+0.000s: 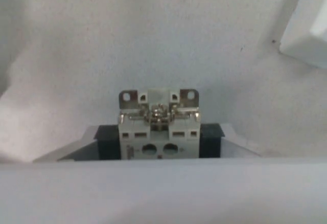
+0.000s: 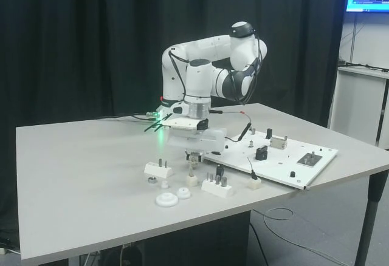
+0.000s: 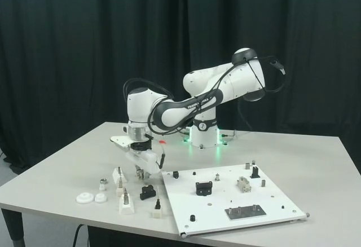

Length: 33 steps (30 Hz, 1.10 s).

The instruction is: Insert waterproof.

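Observation:
In the wrist view my gripper [image 1: 159, 143] is shut on the waterproof connector [image 1: 158, 115], a small white and grey block with metal clips on top and two round holes in its face. A black finger [image 1: 108, 142] presses on one side of it and a second black finger [image 1: 210, 140] on the other. The first room view shows the gripper [image 2: 193, 155] hanging low over the grey table [image 2: 79, 156], just above a small white stand [image 2: 191, 180]. From the second room view the gripper [image 3: 140, 172] sits just off the white board's [image 3: 265, 193] near corner.
The white board [image 2: 307, 167] carries several black and grey fittings. White part holders [image 2: 158, 169] [image 2: 217, 187] and two white gears [image 2: 165, 200] [image 2: 183, 193] lie near the table's front. A white block [image 1: 306, 29] shows in the wrist view.

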Each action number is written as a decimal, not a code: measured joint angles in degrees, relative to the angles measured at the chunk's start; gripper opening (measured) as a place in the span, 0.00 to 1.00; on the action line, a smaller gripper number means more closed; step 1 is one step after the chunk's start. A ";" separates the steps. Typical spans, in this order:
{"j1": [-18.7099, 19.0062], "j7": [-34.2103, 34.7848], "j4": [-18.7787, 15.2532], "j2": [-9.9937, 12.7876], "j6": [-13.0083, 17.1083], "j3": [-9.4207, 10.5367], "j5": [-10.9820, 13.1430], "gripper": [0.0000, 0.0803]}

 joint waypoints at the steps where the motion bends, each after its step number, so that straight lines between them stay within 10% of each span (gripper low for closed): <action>1: 0.00 0.01 0.09 -0.01 -0.01 -0.17 -0.24 0.39; 33: -0.82 0.09 1.10 -0.08 -0.07 -1.07 -1.22 0.39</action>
